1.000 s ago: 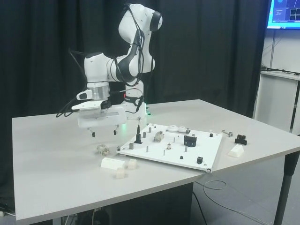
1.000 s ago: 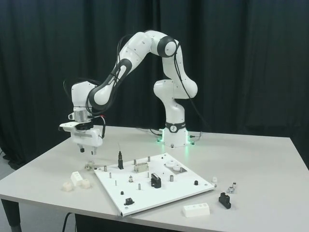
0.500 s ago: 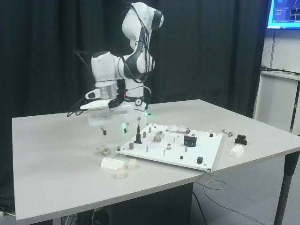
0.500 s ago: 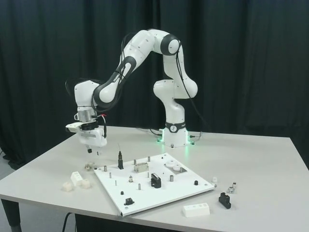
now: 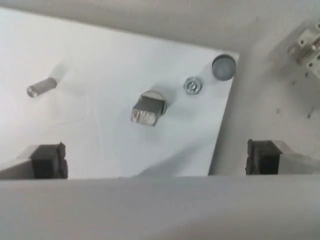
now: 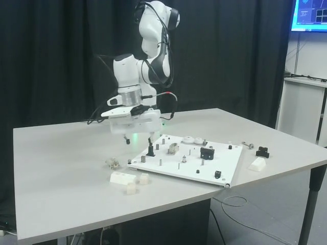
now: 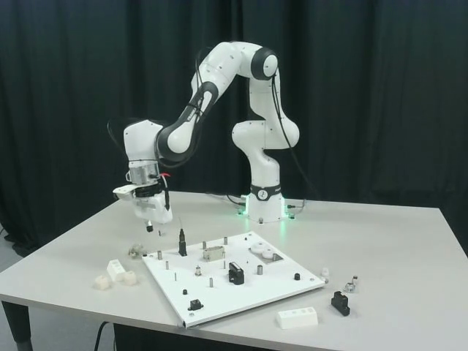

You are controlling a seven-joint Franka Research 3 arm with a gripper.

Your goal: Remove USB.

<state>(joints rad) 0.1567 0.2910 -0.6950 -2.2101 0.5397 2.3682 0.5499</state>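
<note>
Gripper hangs above the near-left corner of the white board, fingers spread wide and holding nothing. In the wrist view the two black fingertips stand far apart, one over the board, the other over the grey surface beyond the board's edge.

Under the gripper, wrist view: a square-headed metal post, a small nut, a round grey corner cap and a plain metal pin. A small connector part lies off the board on the surface.

Second room view: a black upright probe stands on the board just at 4 o'clock of the gripper, closest obstruction. The metal USB block sits further in, at 3 o'clock of the probe, still seated on the board. Black fixtures and pins crowd the middle.

White blocks lie on the surface at 8 o'clock of the board; another white block and a black clip lie at 4 o'clock.
</note>
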